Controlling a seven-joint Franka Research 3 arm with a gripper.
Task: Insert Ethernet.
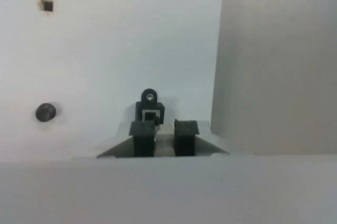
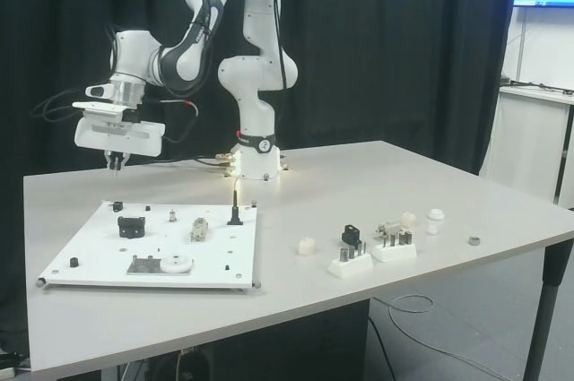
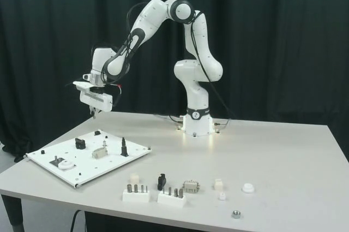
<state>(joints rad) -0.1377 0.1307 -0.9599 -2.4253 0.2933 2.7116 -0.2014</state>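
Observation:
My gripper [image 1: 164, 129] hangs a short way above the far left corner of the white board [image 1: 131, 34]. Its black fingers [image 1: 143, 135] stand a narrow gap apart, shut on a small pale piece, the Ethernet plug [image 1: 164, 139]. Straight below, the wrist view shows a small black socket [image 1: 150, 110] with a square opening and a screw at its top. In the first room view the gripper [image 2: 114, 164] hovers over that socket [image 2: 115, 206] without touching it. The second room view shows the gripper [image 3: 93, 113] above the socket [image 3: 97, 132].
The board [image 2: 224, 246] also carries a black block [image 2: 132, 226], a tall black post [image 2: 234, 211], a white ring [image 2: 177, 264] and small studs. Beside it on the grey table [image 2: 377, 184] stand two white holders [image 2: 351, 264] with parts. A black knob [image 1: 46, 112] lies near the socket.

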